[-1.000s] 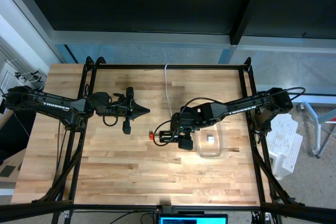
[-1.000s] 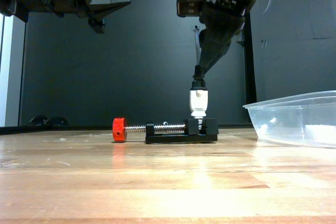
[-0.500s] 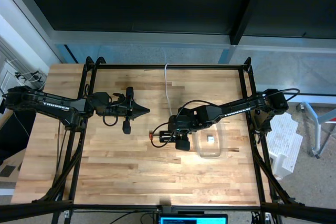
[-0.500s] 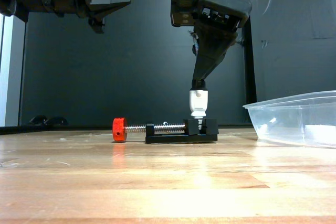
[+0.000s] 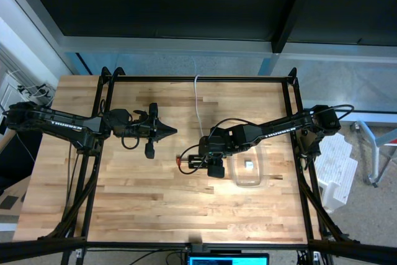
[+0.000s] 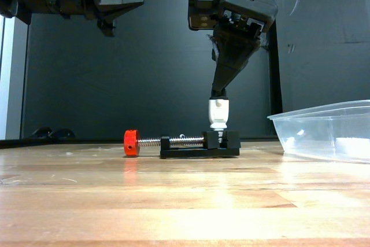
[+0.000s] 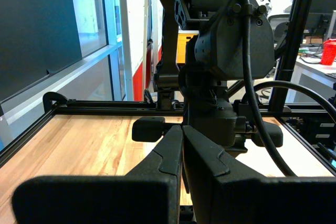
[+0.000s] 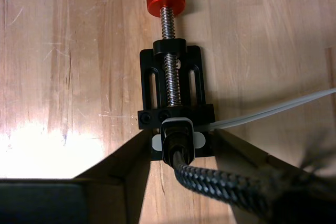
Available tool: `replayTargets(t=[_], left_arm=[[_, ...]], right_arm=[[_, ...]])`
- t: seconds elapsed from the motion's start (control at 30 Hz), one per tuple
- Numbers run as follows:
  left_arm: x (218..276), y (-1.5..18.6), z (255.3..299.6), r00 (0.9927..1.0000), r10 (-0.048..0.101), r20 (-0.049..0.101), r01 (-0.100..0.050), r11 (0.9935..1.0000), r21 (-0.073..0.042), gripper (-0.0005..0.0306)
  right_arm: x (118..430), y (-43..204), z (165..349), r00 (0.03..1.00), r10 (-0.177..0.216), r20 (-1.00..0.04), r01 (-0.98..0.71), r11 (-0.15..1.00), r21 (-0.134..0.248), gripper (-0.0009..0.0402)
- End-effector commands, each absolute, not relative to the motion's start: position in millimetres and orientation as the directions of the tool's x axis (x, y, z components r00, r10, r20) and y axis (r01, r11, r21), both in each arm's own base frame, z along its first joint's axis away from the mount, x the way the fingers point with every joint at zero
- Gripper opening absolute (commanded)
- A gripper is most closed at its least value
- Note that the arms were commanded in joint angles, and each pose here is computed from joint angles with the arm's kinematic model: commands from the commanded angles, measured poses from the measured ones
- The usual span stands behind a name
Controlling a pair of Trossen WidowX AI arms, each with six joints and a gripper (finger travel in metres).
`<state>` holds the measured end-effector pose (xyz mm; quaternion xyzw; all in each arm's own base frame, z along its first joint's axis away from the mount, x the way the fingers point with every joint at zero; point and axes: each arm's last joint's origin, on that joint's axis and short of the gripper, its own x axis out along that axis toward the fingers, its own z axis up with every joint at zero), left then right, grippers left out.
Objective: Remove the power plug from the receptacle and place in the container
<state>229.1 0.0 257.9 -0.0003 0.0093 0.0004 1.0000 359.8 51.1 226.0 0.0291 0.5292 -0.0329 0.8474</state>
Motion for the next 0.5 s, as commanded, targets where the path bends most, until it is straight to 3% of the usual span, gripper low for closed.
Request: replayTargets(t=[0.03, 0.4, 0.5], left_arm=[[229.2, 0.1, 258.0, 0.99984, 0.001, -0.018, -0.001, 1.0, 0.0, 0.0], [229.2, 0.0, 258.0, 0.99984, 0.0, -0.018, 0.0, 1.0, 0.0, 0.0], [229.2, 0.1, 258.0, 0.99984, 0.001, -0.018, -0.001, 1.0, 0.0, 0.0]], right_arm=[[359.7, 51.3, 226.4, 0.439, -0.022, -0.898, 0.085, 0.996, 0.018, 0.012], [360.4, 51.2, 226.7, 0.445, -0.02, -0.895, 0.086, 0.996, 0.021, 0.0002], [360.3, 51.0, 227.0, 0.447, -0.021, -0.895, 0.091, 0.996, 0.023, 0.0004]])
